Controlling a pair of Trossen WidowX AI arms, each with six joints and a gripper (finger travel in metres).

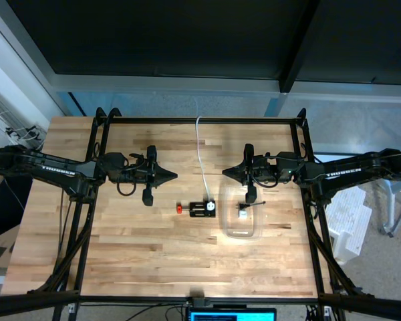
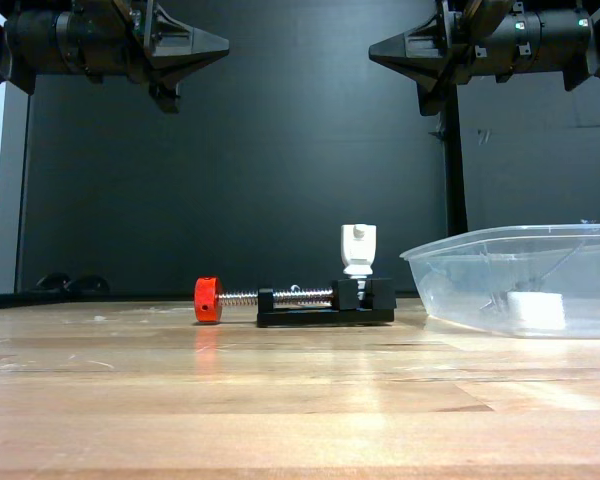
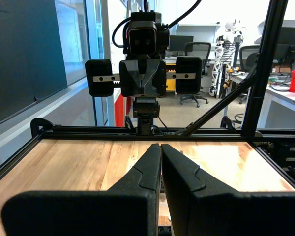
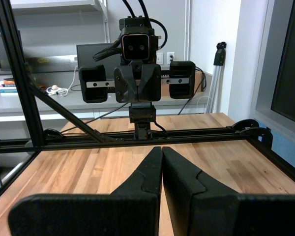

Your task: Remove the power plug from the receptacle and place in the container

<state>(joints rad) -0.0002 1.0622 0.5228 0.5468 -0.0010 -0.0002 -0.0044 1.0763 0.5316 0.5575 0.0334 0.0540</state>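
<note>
**While the power plug [image 1: 242, 205] lay in the container [image 1: 256, 231], both my pincers hung clenched**

Inside the clear container the power plug sat toward the far end, its thin stem pointing right. Just on its near side in the same tub lay a small white cube [image 1: 242, 215], which from table height showed through the wall on the floor of the tub. The container stood just to the right of the black vise [image 1: 199, 208], apart from it. In the vise the receptacle [image 2: 358, 248] stood upright, its white cable [image 1: 200, 150] running away across the table [image 1: 120, 247], and the red knob [image 1: 179, 208] stuck out to the left. My right pincer [image 1: 226, 172] hovered high above the wood, beyond the container's far edge, fingers pressed together on nothing. My left pincer [image 1: 172, 176] hung at the same height, well left of the vise, likewise clamped tight and holding nothing. The two tips pointed at each other across the cable.
</note>
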